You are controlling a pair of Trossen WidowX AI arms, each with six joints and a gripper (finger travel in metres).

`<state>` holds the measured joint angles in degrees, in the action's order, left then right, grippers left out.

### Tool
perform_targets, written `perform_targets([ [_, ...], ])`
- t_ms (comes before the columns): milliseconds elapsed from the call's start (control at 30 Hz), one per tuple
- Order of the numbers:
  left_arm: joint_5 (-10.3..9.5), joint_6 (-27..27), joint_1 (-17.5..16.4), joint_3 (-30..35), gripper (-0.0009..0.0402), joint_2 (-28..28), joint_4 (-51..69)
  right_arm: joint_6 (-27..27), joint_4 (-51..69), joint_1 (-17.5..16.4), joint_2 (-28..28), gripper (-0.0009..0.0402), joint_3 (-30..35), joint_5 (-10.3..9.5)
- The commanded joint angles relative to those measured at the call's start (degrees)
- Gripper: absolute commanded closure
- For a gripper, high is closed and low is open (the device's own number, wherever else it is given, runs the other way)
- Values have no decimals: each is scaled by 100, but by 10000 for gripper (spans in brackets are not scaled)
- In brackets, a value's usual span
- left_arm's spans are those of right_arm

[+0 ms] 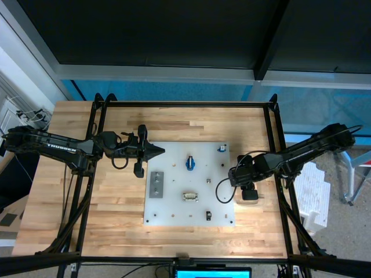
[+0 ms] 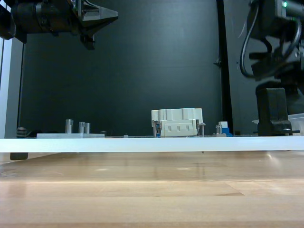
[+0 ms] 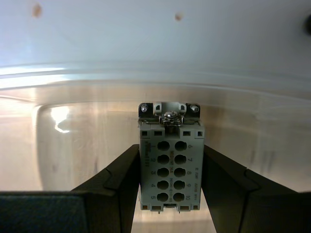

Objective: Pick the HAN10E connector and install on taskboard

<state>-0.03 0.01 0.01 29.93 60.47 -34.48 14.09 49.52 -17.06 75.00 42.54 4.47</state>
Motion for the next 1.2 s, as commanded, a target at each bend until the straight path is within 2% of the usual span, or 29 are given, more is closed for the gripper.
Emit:
perform_targets([
  [33,2,0,0,2,392,2,0,22,308,-2,-107,364,236,4],
  [367,2,0,0,2,392,2,0,74,1167,-2,-264,364,916,0],
  [733,2,0,-2,2,392,2,-2,125,1257,-7,-212,364,1241,0],
  [933,2,0,-2,2,392,2,0,164,1333,-11,245,364,1762,-2],
  [1200,2,0,-2,2,392,2,-2,402,1432,-24,1196,364,2752,-9],
])
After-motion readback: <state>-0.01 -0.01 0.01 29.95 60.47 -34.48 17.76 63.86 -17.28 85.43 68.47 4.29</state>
